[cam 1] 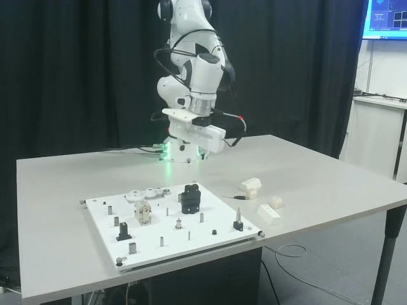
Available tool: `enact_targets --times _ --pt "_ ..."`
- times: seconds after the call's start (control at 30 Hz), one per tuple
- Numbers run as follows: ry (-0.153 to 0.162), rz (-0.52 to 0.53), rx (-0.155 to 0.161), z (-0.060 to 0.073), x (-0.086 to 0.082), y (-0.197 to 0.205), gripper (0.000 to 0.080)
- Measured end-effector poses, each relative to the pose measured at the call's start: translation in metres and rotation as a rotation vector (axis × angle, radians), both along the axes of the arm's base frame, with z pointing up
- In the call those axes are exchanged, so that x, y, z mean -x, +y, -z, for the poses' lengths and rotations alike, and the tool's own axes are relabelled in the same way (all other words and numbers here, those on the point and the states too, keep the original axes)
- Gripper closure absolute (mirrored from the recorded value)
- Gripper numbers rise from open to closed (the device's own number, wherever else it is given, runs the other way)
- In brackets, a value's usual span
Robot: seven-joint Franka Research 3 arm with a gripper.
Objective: Pick bolt 4.
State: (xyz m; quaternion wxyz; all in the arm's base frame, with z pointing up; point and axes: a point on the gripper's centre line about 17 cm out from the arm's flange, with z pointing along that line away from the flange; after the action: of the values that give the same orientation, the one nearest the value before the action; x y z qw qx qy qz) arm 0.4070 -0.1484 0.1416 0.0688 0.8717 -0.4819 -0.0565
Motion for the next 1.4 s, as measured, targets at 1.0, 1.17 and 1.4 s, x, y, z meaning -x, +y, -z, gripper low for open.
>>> enact_targets --times 1.0,1.17,1.4 --pt "-0.010 -0.081 0.051 -0.026 -0.003 -0.004 0.0003" --pt "-0.010 -0.091 0.059 -0.028 -0.003 -0.006 0.0003" --pt "-0.011 -0.114 0.078 -0.030 -0.004 -0.009 0.0003"
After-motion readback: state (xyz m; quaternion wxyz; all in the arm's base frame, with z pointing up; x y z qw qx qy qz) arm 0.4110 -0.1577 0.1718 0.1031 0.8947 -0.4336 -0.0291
